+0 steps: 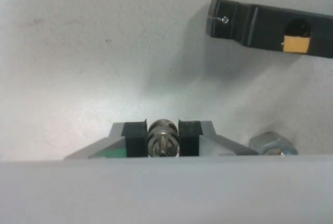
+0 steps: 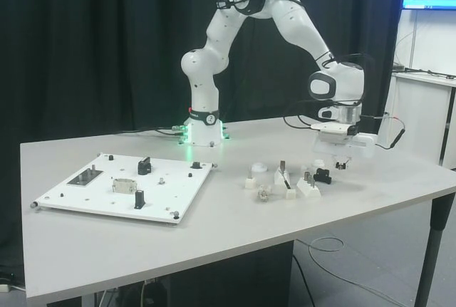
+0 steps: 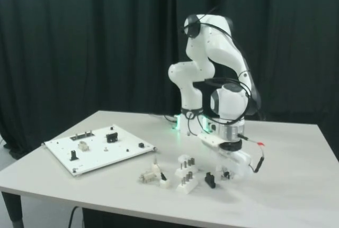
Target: Insert BNC.
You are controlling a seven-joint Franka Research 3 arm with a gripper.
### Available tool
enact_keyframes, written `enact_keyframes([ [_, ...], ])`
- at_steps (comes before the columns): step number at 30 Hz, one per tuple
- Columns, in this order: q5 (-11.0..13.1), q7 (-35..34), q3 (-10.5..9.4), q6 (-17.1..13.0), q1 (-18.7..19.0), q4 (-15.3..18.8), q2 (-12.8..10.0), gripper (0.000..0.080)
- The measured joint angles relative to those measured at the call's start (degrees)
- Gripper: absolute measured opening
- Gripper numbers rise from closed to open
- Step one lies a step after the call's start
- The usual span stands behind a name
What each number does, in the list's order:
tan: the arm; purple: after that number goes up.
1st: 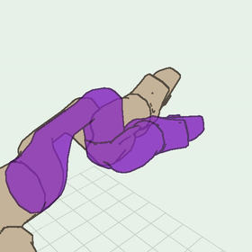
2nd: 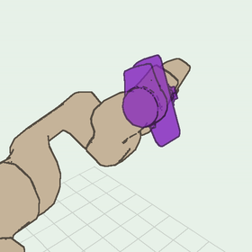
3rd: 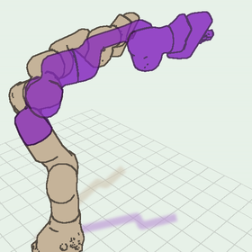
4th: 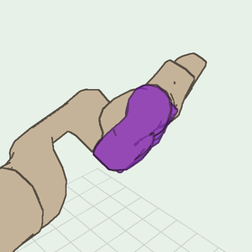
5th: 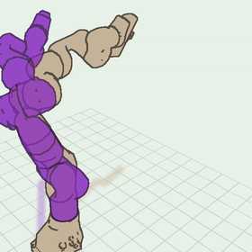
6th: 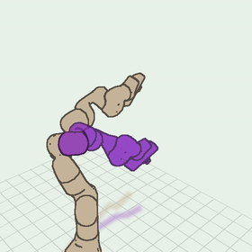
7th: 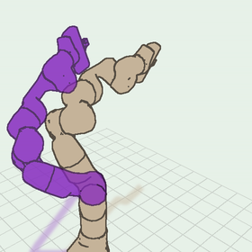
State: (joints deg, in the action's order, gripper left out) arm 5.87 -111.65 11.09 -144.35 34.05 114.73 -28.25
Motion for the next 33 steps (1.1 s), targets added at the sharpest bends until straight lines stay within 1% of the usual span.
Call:
enact_keyframes([
  [12,-0.54,0.36,0.47,1.02,-0.02,0.00,1.06,0.0123],
  [33,-0.58,0.79,0.51,1.13,-0.02,0.00,1.20,0.0123],
])
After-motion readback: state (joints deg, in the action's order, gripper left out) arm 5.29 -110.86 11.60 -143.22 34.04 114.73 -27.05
